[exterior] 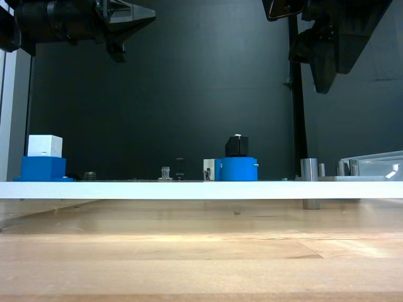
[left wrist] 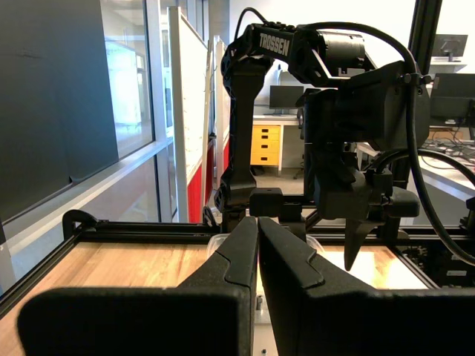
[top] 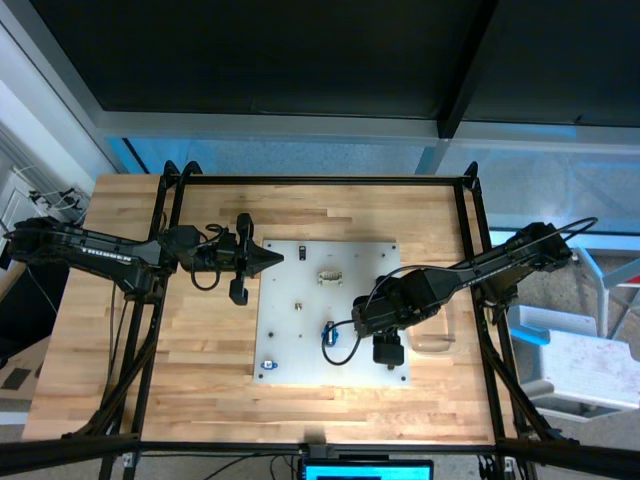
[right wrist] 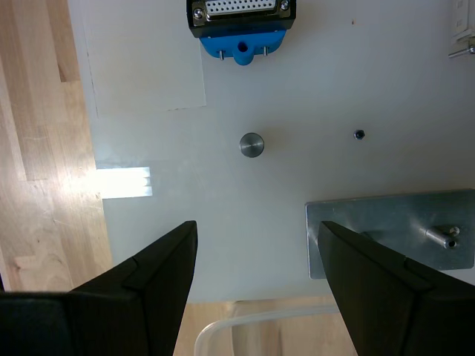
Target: Pick the 16mm cylinder and place it in the taskboard
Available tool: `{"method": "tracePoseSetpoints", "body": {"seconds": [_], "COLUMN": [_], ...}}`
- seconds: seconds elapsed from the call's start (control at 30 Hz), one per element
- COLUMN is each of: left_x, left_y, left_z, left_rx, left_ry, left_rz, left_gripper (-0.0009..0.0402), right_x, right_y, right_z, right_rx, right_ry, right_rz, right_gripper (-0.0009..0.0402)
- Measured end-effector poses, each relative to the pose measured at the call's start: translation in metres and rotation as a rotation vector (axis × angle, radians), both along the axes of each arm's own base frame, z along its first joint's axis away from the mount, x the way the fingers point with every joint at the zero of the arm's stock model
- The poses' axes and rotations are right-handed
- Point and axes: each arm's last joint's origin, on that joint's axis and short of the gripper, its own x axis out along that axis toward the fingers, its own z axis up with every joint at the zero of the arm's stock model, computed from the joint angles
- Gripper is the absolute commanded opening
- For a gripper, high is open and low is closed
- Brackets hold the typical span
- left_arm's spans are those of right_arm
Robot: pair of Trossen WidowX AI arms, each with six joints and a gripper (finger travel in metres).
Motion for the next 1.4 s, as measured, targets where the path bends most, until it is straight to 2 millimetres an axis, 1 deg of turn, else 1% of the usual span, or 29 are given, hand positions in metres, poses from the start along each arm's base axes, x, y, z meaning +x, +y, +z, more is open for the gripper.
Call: {"method": "tracePoseSetpoints", "body": {"seconds": [1.4], "left_x": [0.0], "left_y": [0.0], "left_z": [0.0], "left_rx": [0.0], "left_ry": [0.0], "left_rz": [0.0], "left_gripper": [0.0], "right_x": [0.002], "right_y": [0.0006], "right_z": [0.0006], "right_rx": [0.008], "right_ry": [-0.021], "right_rz": [0.0], "right_gripper": [0.0228]}}
